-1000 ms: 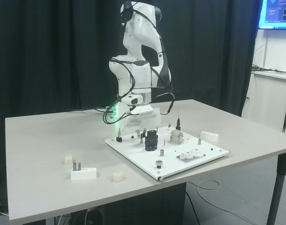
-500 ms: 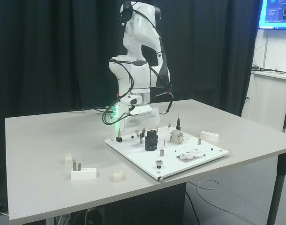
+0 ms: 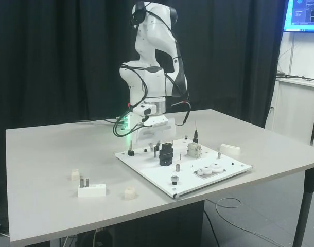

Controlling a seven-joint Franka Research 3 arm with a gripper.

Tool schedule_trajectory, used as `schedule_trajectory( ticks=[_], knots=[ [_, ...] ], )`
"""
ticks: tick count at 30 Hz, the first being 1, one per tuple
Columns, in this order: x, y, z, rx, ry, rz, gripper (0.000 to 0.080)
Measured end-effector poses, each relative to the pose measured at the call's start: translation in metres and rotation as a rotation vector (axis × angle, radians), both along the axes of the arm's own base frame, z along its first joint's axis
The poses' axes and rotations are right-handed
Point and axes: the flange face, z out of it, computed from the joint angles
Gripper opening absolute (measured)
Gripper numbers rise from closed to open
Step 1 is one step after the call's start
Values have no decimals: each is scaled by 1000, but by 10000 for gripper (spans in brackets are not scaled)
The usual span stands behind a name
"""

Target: Insert square peg 2.

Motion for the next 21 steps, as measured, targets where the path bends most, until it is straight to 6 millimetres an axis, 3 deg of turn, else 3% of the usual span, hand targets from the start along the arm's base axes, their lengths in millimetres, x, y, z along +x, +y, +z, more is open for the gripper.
schedule_trajectory(
  ticks=[21],
  knots=[
    [0,-1,-1,4,-4,-14,75]
  ],
)
